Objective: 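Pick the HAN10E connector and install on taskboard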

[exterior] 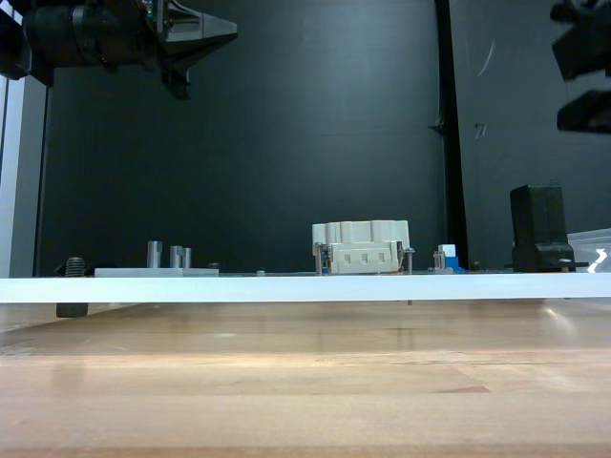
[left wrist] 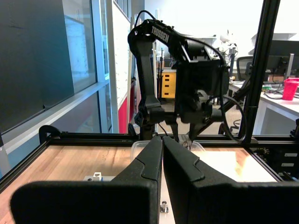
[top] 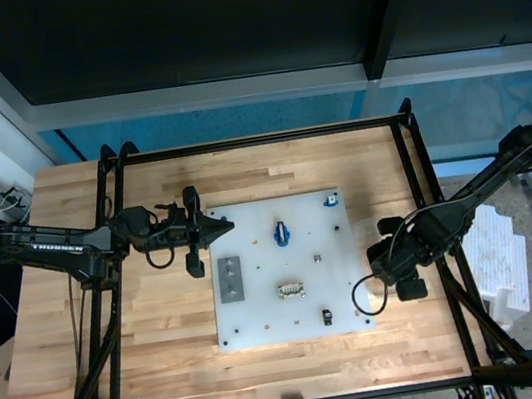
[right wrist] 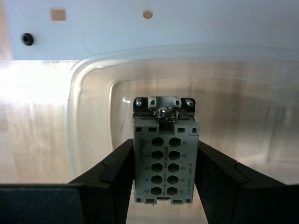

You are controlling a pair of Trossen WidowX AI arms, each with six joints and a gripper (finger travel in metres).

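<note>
The HAN10E connector sits between the two black fingers of the right gripper. The jaws are closed onto its long sides, only as far apart as the plug is wide. Its face with two columns of numbered pin holes looks toward the wrist camera, and its silvery screw end points away from the gripper. Below it is the clear plastic tray; I cannot tell whether the plug touches the tray floor. Just beyond the tray lies the edge of the taskboard.

In the high view the right gripper is just off the right edge of the taskboard, toward its near corner. On the white plate are a grey metal block at the left, a blue piece near the middle, a beige block with silvery ends nearer than the blue piece, and a small black part near the front edge.

The left gripper hangs above the far left part of the board, pointing right. Its fingers are pressed together with only a thin seam between them, and they hold nothing.
</note>
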